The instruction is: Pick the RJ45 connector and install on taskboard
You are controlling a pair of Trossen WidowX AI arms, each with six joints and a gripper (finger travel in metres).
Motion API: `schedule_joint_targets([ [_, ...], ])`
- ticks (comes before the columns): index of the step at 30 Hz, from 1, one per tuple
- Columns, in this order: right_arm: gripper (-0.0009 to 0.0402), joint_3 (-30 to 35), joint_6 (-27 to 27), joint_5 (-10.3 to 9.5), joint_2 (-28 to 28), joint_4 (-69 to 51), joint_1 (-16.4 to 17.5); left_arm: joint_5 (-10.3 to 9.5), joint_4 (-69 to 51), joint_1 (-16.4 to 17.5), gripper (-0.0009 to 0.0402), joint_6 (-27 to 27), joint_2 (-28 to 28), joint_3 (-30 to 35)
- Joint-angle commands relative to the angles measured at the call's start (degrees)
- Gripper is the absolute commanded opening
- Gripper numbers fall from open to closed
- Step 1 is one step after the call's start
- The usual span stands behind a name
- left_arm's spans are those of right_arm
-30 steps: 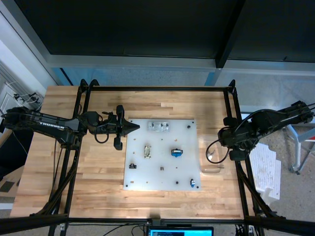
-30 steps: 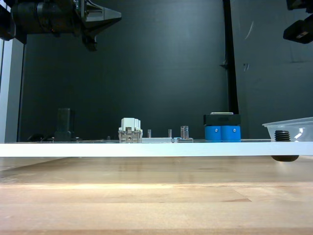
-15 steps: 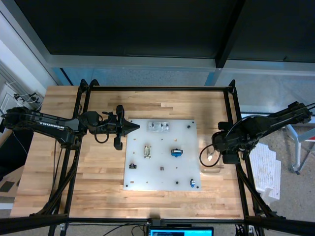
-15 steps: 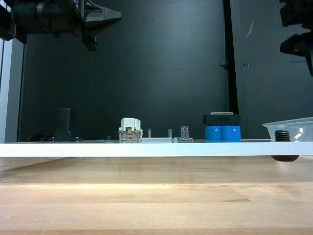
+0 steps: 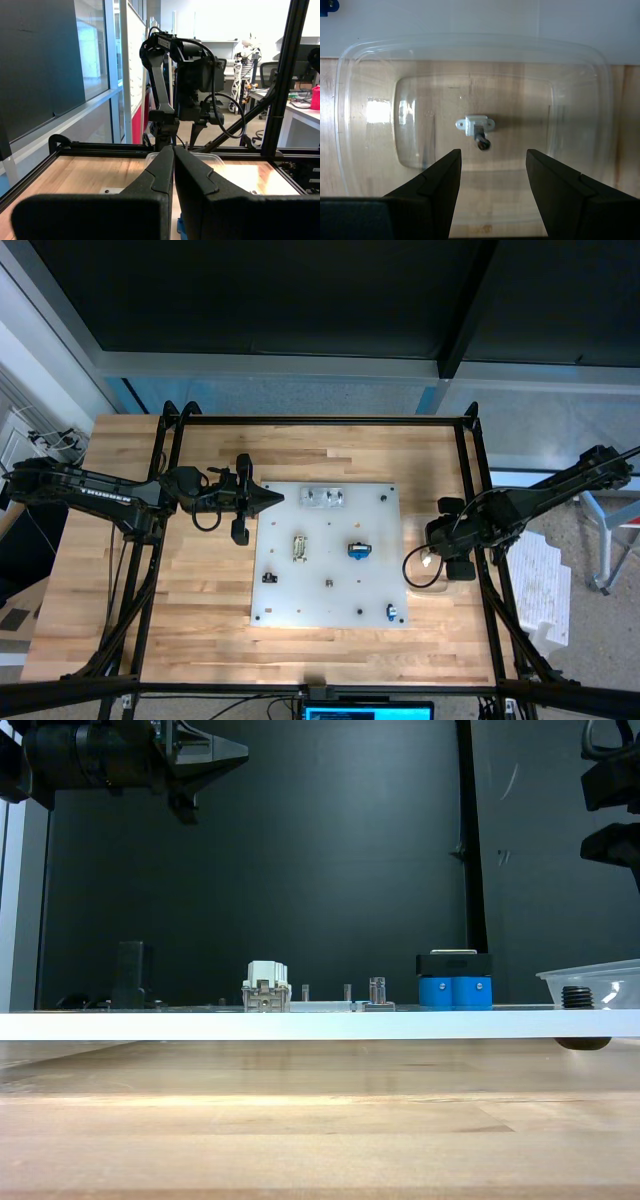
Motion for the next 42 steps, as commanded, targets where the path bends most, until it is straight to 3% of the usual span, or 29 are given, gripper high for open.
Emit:
schedule_joint_targets([
  [1,0.0179,-1.2,0.6,0.02,0.0,1.4,0.3,0.02,0.0,0.0,0.0,0.0,0.0,0.0],
  [22,0.016,-6.2,1.0,0.48,2.1,8.6,1.8,0.02,0.0,0.0,0.0,0.0,0.0,0.0],
  [42,0.015,-6.6,0.4,0.63,5.9,9.8,2.0,0.02,0.0,0.0,0.0,0.0,0.0,0.0],
])
